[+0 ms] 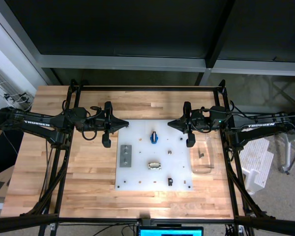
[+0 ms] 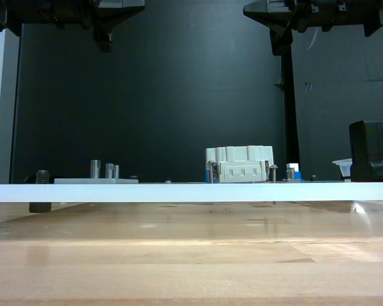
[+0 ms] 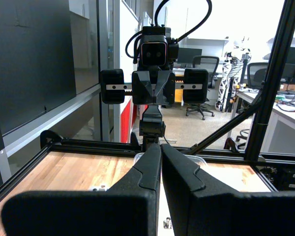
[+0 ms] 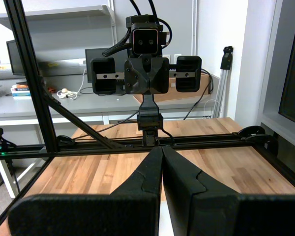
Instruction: Pick the 16mm bar and install on taskboard
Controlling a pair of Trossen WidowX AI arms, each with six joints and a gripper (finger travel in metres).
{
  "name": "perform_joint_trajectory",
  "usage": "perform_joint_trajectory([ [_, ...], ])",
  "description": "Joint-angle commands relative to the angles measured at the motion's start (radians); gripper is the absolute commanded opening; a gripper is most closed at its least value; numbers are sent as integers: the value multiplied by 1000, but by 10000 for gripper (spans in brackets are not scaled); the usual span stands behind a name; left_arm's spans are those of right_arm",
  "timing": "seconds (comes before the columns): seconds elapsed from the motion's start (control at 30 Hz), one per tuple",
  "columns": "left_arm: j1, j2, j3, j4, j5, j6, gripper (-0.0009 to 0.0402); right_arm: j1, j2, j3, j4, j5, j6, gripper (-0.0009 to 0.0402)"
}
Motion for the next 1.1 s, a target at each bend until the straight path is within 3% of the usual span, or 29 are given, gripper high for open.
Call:
perform_joint_trajectory([
  [0.03, 1, 0, 0, 0, 0, 0, 0, 0, 0, 0, -5, 0, 0, 0],
  [0.93, 1, 0, 0, 0, 0, 0, 0, 2, 3, 0, -6, -8, 3, 0],
  [1.1, 0, 0, 0, 0, 0, 0, 0, 6, -6, 20, -117, -7, 3, 0],
])
